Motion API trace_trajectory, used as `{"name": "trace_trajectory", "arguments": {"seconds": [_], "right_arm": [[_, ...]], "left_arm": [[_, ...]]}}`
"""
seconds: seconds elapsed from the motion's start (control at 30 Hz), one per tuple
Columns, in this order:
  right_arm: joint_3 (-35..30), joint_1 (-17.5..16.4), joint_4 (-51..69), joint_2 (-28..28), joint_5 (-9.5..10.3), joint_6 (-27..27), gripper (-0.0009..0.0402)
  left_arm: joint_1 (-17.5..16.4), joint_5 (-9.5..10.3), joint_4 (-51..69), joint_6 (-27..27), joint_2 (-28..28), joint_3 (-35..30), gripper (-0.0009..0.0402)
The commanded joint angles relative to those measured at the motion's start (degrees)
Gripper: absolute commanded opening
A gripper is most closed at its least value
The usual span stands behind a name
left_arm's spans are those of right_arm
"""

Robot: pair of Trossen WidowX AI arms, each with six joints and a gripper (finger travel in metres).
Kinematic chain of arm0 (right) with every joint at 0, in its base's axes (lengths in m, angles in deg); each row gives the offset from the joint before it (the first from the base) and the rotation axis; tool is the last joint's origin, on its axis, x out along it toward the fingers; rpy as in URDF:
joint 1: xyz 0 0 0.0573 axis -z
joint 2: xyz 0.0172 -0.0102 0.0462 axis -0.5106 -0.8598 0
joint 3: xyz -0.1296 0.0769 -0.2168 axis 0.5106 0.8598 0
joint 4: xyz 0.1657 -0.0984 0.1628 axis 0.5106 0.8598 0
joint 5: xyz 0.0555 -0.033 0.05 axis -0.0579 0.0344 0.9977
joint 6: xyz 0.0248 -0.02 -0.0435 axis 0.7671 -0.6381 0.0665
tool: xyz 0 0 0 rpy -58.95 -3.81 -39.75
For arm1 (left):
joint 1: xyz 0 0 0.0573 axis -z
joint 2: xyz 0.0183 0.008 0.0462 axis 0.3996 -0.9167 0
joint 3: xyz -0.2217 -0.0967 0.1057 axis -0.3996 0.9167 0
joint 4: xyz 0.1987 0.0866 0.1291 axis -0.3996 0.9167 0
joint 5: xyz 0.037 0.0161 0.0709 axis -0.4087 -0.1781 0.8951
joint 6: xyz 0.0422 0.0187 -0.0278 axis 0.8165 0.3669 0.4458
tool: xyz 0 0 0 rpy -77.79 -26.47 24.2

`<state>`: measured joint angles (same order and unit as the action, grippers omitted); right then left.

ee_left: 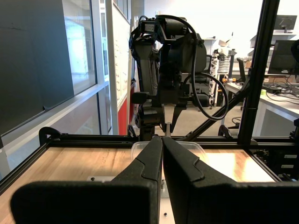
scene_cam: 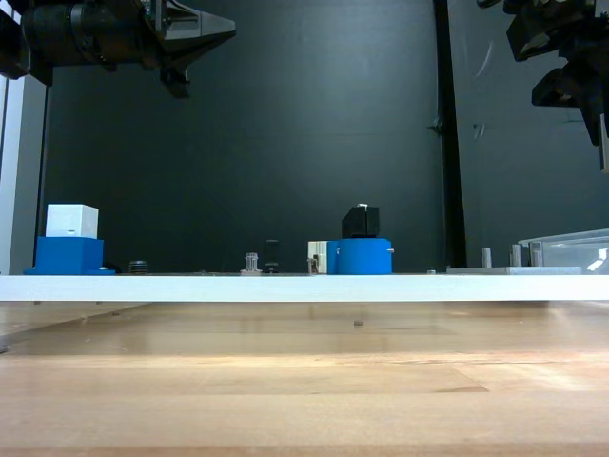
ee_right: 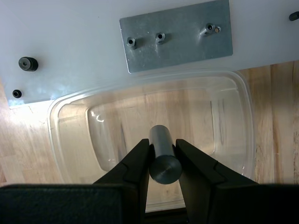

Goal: Pick the 16mm cylinder and place it in the taskboard

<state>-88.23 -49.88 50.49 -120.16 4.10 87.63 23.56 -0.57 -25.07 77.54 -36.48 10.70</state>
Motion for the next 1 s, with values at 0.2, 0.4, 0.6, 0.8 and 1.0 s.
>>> {"name": "trace_trajectory", "arguments": {"seconds": [0.2, 0.4, 0.6, 0.8, 1.0], "right_arm": [[0.04, -0.07, -3.08, -2.4, 0.04, 0.0, 0.0032], [-1.29, -0.22, -4.96, -6.12, 0.0, 0.0, 0.0032], [-4.55, -0.28, -6.01, -10.64, -0.04, -0.31, 0.0032], [-6.88, -0.42, -8.04, -14.43, -0.04, -0.44, 0.0032], [-9.81, -0.7, -8.44, -18.1, -0.09, -1.42, 0.0032]], "left_arm": [[0.0, 0.0, 0.0, 0.0, 0.0, -0.02, 0.0], [0.0, 0.0, 0.0, 0.02, 0.0, -0.02, 0.0], [-0.02, 0.0, 0.0, 0.02, 0.0, -0.02, 0.0], [0.0, 0.0, 0.0, 0.02, 0.0, -0.02, 0.0], [-0.02, 0.0, 0.0, 0.02, 0.0, -0.02, 0.0]]}}
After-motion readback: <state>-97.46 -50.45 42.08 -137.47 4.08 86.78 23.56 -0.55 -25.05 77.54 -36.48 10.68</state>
